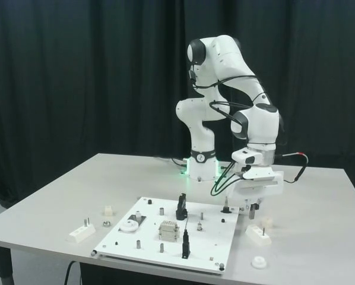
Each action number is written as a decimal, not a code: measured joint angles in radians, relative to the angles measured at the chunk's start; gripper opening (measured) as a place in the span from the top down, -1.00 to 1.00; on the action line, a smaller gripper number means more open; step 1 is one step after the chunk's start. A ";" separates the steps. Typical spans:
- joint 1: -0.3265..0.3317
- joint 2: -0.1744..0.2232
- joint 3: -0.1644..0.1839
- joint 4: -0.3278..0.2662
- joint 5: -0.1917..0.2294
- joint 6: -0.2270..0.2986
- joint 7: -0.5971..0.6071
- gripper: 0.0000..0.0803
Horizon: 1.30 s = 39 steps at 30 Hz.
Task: Insert square peg 4.
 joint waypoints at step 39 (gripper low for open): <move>-0.164 0.133 -0.001 0.418 0.007 -0.231 -0.748 0.62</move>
